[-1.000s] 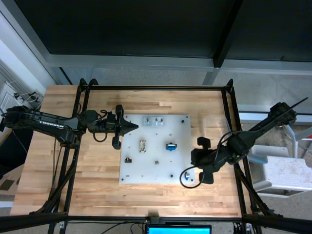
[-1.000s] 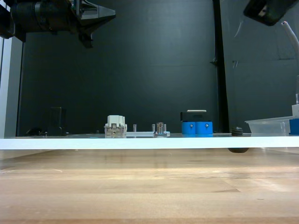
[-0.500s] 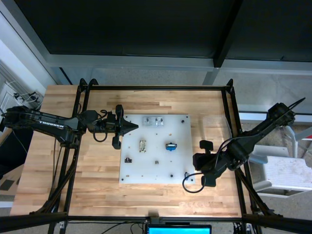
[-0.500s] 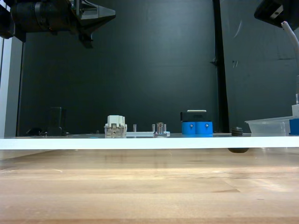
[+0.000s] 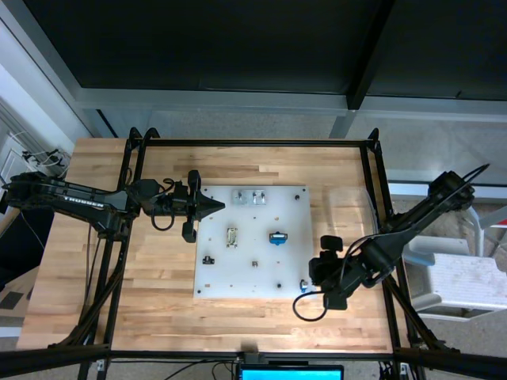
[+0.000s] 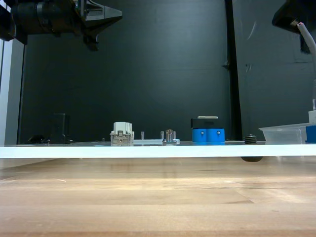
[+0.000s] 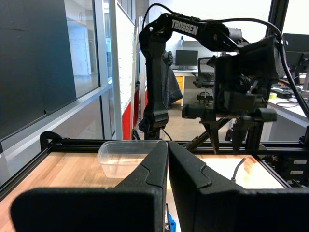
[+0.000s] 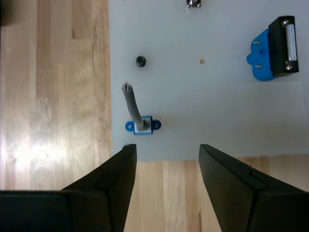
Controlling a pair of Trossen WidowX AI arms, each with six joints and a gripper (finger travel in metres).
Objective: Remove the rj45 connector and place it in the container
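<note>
Pale wood tabletop (image 5: 158, 269), matte white board (image 5: 245, 269). At its 5 o'clock corner, rj45 connector (image 8: 142, 125) upright in blue socket (image 8: 129, 126), grey cable stub (image 8: 131, 101) pointing up. Right gripper (image 8: 166, 150) near, fingers wide. Left gripper (image 7: 167, 145) at 9 o'clock, fingers pressed together. Clear rounded container (image 7: 123, 154) at 3 o'clock.

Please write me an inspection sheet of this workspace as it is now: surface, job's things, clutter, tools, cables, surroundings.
Surface: wooden table carrying a white board.
Job's things: rj45 connector seated in its small blue socket at the board's near right corner; container clear, nothing seen inside, on the table right of the board.
Clutter: blue D-sub connector, beige connector, black knob, all on the board.
Tools: left tool shut, high over the board's left edge; right tool open, pointing down above the rj45 connector's corner.
Cables: short grey cable stub rising from the rj45 connector.
Surroundings: black frame around the table; desks beyond.
</note>
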